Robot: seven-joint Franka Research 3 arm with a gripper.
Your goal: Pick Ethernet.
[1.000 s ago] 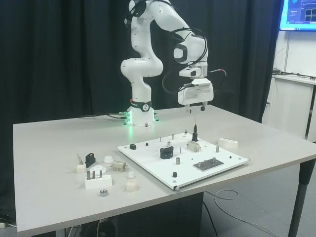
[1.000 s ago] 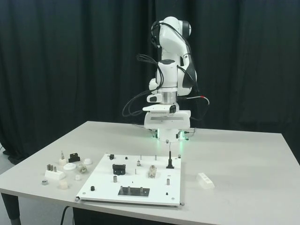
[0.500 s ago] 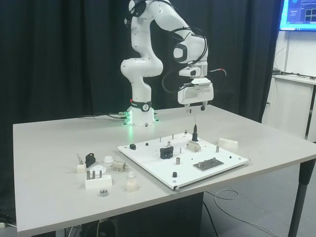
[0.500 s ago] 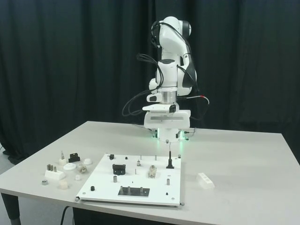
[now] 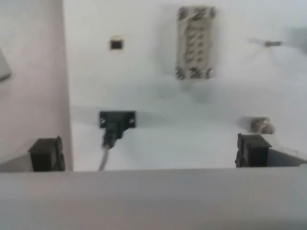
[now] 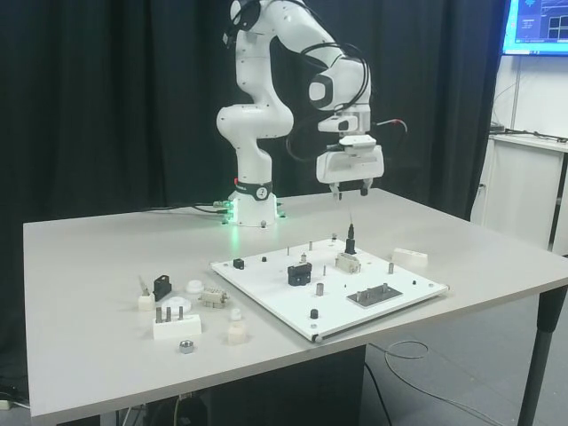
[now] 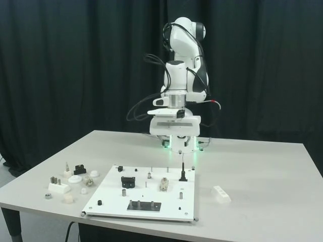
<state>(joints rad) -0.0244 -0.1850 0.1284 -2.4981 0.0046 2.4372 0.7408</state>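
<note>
The Ethernet plug (image 6: 351, 238) is black with a thin stiff cable and stands upright in a socket near the far edge of the white board (image 6: 404, 300). The second room view shows the plug (image 7: 181, 174) on the board (image 7: 108, 195) too. My gripper (image 6: 350, 189) hangs well above the plug, apart from it, also seen as gripper (image 7: 174, 138). In the wrist view the gripper (image 5: 148, 152) is open, its black fingertips (image 5: 46, 154) wide apart with nothing between them. The plug (image 5: 111, 133) lies below, nearer one fingertip.
A grey multi-pin connector (image 6: 346, 261) sits on the board beside the plug. A black block (image 6: 297, 274) and a metal plate with pegs (image 6: 374, 295) stand nearer the front. A small white block (image 6: 410, 256) lies on the table right of the board. Several loose parts (image 6: 177, 311) lie to the left.
The arm has lifted the gripper a little higher above the board and shifted it slightly sideways. The plug has not moved.
</note>
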